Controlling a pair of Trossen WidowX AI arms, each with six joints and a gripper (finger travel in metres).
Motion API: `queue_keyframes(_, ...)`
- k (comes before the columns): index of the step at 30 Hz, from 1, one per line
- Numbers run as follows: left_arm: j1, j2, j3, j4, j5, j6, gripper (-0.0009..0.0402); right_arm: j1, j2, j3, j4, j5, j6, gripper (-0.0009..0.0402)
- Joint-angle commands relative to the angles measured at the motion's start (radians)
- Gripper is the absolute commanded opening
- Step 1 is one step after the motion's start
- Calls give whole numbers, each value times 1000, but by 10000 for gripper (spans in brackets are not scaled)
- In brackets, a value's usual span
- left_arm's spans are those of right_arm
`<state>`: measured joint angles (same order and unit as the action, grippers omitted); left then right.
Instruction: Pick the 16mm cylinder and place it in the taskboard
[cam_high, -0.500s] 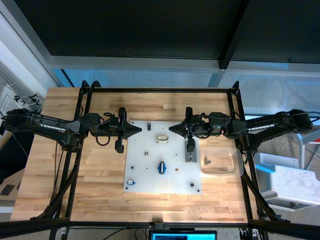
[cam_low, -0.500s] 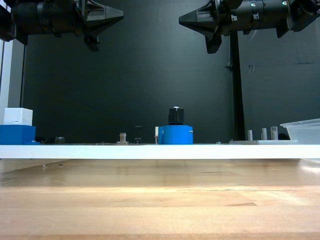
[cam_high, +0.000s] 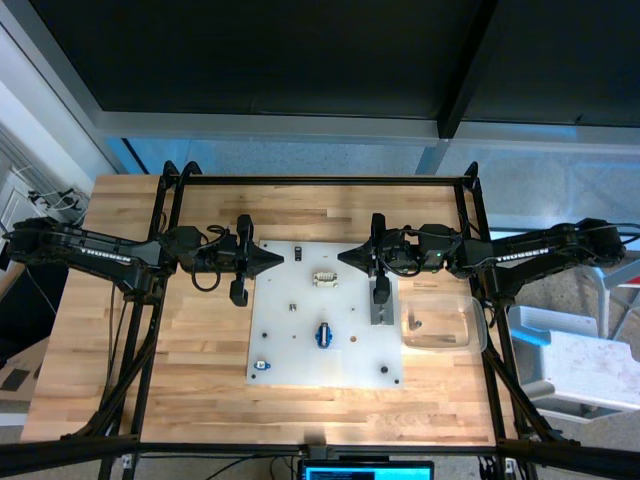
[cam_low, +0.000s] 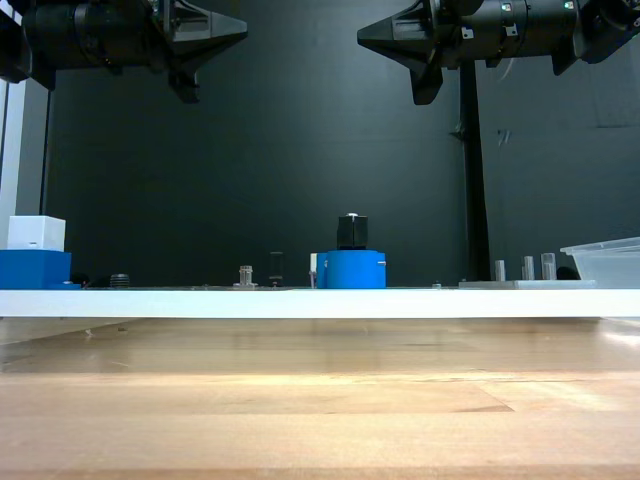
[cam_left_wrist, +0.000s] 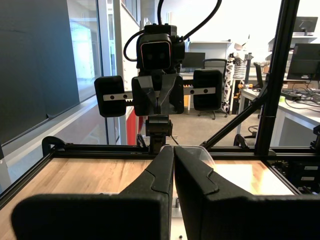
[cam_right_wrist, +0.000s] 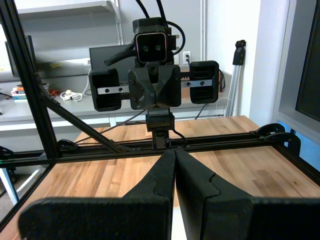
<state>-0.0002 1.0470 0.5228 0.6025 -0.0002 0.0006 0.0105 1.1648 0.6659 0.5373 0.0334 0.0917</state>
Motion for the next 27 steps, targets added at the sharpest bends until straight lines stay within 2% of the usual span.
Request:
queue_keyframes(1, 0, 0, 0, 0, 0, 0, 0, 0, 0, 0, -3, -1, 8, 0)
queue_keyframes(3, 0, 0, 0, 0, 0, 0, 0, 1, 0, 0, -6, -11, 9, 0)
queue_keyframes(10, 0, 0, 0, 0, 0, 0, 0, 2, 0, 3, -70, -7, 35, 0)
queue_keyframes(16, 0, 0, 0, 0, 0, 0, 0, 12, 0, 60, -274, -8, 68, 0)
queue_keyframes(27, 0, 0, 0, 0, 0, 0, 0, 49, 0, 225, -803, -10, 118, 0)
